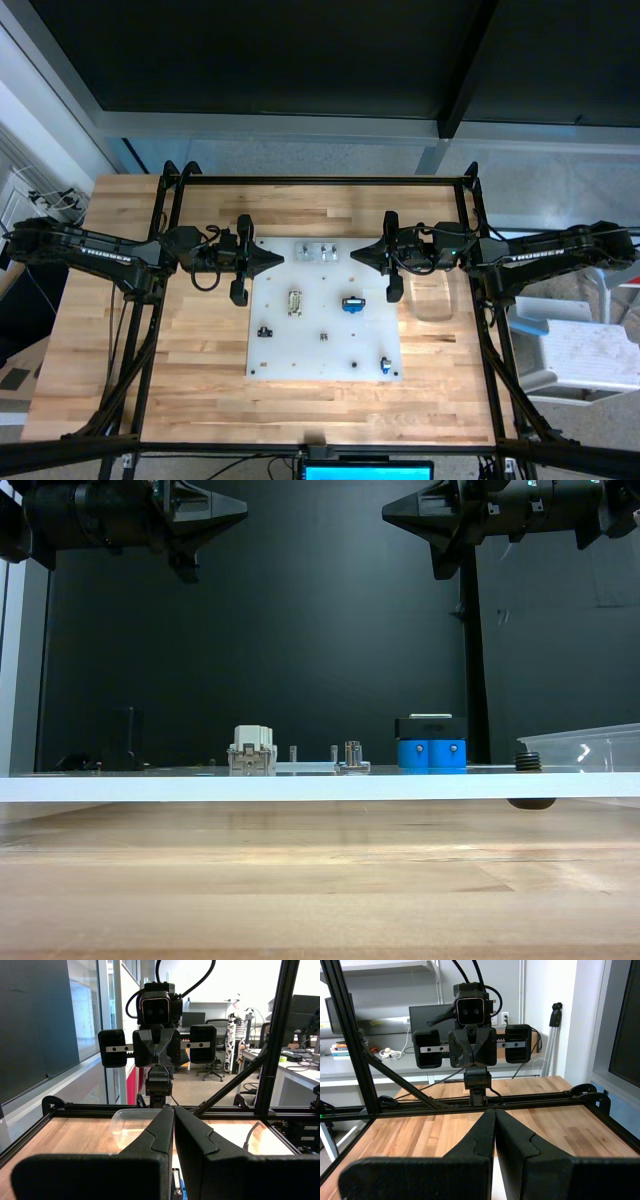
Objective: Remove the rj45 connector and place it in the container
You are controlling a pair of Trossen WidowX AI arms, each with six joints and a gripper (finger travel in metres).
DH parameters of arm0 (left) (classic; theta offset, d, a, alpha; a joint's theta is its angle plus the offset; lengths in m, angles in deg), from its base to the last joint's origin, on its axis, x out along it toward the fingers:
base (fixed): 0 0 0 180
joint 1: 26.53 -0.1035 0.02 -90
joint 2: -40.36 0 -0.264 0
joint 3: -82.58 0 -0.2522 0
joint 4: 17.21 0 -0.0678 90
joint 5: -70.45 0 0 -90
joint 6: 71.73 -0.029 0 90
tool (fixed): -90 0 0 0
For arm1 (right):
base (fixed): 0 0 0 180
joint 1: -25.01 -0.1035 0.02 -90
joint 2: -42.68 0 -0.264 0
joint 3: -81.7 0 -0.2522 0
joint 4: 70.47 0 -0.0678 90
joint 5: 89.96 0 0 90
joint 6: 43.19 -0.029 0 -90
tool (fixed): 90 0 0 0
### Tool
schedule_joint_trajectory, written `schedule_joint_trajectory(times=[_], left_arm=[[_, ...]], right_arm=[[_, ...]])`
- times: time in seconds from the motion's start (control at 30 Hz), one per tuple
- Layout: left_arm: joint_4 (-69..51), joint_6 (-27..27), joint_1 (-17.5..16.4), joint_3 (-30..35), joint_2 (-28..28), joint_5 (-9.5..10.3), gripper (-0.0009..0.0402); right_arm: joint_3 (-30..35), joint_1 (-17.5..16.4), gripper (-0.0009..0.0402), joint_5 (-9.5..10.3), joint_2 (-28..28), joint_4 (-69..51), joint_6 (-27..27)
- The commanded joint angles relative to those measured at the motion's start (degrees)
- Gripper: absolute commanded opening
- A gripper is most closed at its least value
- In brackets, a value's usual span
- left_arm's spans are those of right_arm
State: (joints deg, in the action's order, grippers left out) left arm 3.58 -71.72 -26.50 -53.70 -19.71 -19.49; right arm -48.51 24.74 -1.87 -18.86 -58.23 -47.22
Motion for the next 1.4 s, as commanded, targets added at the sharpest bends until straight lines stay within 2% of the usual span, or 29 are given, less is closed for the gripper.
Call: schedule_joint_trajectory(times=[0.03, 0.53, 0.8, 1.07, 1.2, 1.3, 1.4], left_arm=[[-0.02, 0.00, -0.02, 0.00, -0.02, -0.02, 0.0001], [-0.02, 0.00, -0.02, 0.00, -0.02, -0.02, 0.0001], [-0.02, 0.00, -0.02, 0.00, -0.02, -0.02, 0.0001], [-0.02, 0.00, -0.04, 0.00, -0.04, -0.02, 0.0001], [-0.02, 0.00, -0.04, 0.00, -0.02, -0.02, 0.0001], [-0.02, 0.00, -0.04, 0.00, -0.04, -0.02, 0.0001], [-0.02, 0.00, -0.02, 0.00, -0.02, -0.02, 0.0001]], right_arm=[[0.00, 0.00, 0.0000, 0.00, -0.02, 0.02, 0.00], [0.85, -0.04, 0.0000, -0.07, 0.07, -1.60, 0.02], [9.35, -0.33, 0.0000, 0.66, 0.04, -23.89, 0.02], [18.21, -2.60, 0.0000, -0.09, 0.02, -46.84, -0.28], [21.53, -4.09, 0.0000, -0.33, -0.59, -55.06, -2.73], [24.04, -6.21, 0.0000, -3.04, -1.66, -60.46, -3.30], [26.56, -8.33, 0.0000, -4.13, -3.15, -65.66, -5.05]])
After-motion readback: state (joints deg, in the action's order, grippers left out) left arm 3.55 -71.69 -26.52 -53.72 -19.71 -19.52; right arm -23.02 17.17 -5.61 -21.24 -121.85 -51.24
